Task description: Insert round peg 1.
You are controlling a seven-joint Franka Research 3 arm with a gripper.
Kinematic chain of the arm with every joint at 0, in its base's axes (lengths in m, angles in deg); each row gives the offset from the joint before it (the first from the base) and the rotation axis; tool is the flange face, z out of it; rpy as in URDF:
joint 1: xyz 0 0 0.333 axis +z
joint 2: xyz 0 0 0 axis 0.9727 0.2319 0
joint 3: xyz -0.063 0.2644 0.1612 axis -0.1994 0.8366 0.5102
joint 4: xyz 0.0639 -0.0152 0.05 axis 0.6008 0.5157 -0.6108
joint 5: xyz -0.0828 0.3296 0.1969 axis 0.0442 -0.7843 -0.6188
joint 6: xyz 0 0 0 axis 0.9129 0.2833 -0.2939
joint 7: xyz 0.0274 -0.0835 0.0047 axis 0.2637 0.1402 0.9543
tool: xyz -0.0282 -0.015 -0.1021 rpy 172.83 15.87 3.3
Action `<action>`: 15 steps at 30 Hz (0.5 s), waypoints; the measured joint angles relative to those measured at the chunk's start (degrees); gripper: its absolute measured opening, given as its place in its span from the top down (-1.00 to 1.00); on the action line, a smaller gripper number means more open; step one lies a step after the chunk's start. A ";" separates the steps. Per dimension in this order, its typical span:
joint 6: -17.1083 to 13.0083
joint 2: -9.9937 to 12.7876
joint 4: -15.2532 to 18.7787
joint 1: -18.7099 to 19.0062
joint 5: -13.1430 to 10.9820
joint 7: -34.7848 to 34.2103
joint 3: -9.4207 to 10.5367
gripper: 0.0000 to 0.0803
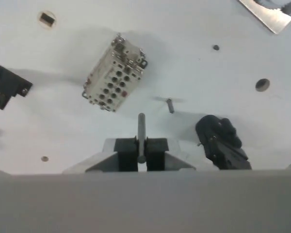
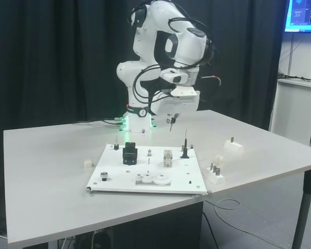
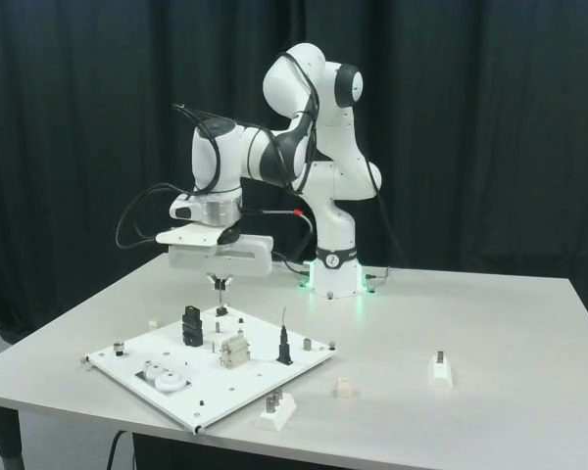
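My gripper point(image 1: 141, 154) is shut on a thin grey round peg point(image 1: 141, 131), which stands upright between the black fingers point(image 1: 126, 148). In the room views the gripper point(image 2: 171, 121) point(image 3: 218, 282) hangs well above the far part of the white board point(image 2: 119, 179) point(image 3: 127, 370), with the peg point(image 2: 171, 126) pointing down. On the board below, a short grey pin point(image 1: 170, 105) stands between the white connector block point(image 1: 115, 73) and a black block point(image 1: 220, 143). A round hole point(image 1: 262, 84) shows in the board point(image 1: 63, 126) further off.
On the board stand the black block point(image 2: 130, 154), the connector block point(image 2: 168, 158), a tall black post point(image 2: 185, 149) and white gears point(image 2: 153, 180). Beside the board lie a white holder with pegs point(image 2: 215, 174), a white block point(image 2: 234, 145) and a small cube point(image 2: 88, 163).
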 joint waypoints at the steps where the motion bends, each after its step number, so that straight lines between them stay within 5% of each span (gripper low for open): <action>1: -0.06 -0.12 0.08 -0.23 -0.10 0.26 -0.01 0.91; 15: -0.86 -2.60 1.96 -1.50 -1.61 3.85 -1.42 0.91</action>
